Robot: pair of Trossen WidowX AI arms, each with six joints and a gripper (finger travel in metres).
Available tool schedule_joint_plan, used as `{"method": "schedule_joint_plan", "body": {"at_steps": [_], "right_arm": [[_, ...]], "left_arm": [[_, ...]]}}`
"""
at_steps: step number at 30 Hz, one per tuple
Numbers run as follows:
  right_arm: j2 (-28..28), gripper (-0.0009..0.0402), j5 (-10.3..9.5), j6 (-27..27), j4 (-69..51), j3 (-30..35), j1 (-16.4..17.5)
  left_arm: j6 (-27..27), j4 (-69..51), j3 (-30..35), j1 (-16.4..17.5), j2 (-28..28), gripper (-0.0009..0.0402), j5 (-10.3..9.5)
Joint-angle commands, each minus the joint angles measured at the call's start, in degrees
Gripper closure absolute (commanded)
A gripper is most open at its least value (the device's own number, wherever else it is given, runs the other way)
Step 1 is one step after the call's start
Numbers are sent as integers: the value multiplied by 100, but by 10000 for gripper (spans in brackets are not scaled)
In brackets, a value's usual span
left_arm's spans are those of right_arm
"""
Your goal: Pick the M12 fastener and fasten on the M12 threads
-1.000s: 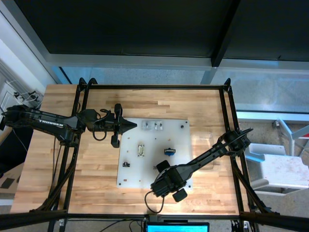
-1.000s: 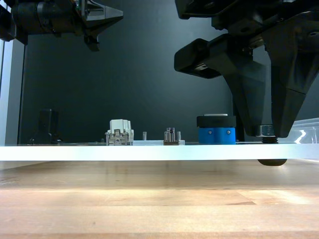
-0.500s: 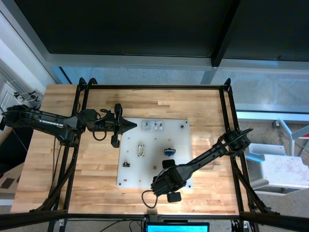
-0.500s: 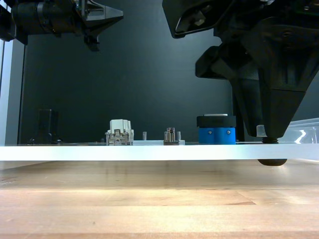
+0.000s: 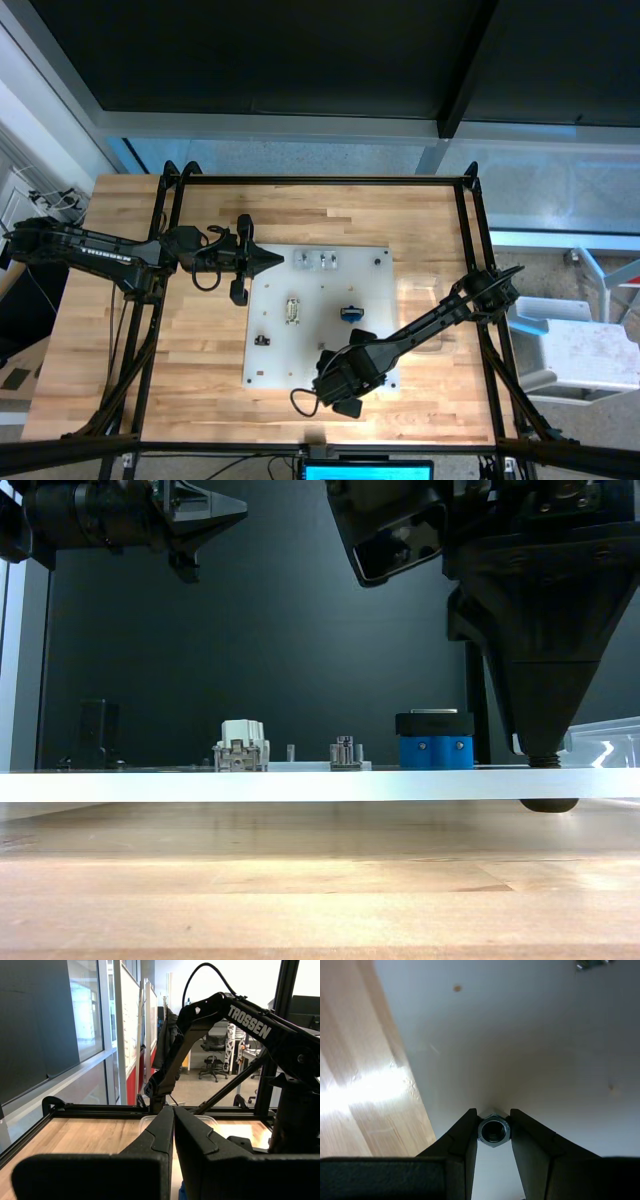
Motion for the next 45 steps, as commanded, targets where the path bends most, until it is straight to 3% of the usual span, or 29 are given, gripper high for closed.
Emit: {"method": "schedule_joint_plan", "body": {"at_steps": [1, 19, 38, 45], "right_arm": [[-13, 338, 4, 555, 7, -26, 4], [-13, 338, -2, 4913, -68, -57, 2], [-15, 338, 2, 8885, -129, -57, 2], [-15, 338, 2, 10067, -127, -57, 4]], "left_arm": [[0, 0, 2, 0, 0, 393, 0], [0, 0, 2, 2, 0, 393, 2], [0, 2, 2, 0, 0, 393, 2], [0, 2, 2, 0, 0, 393, 2]]}}
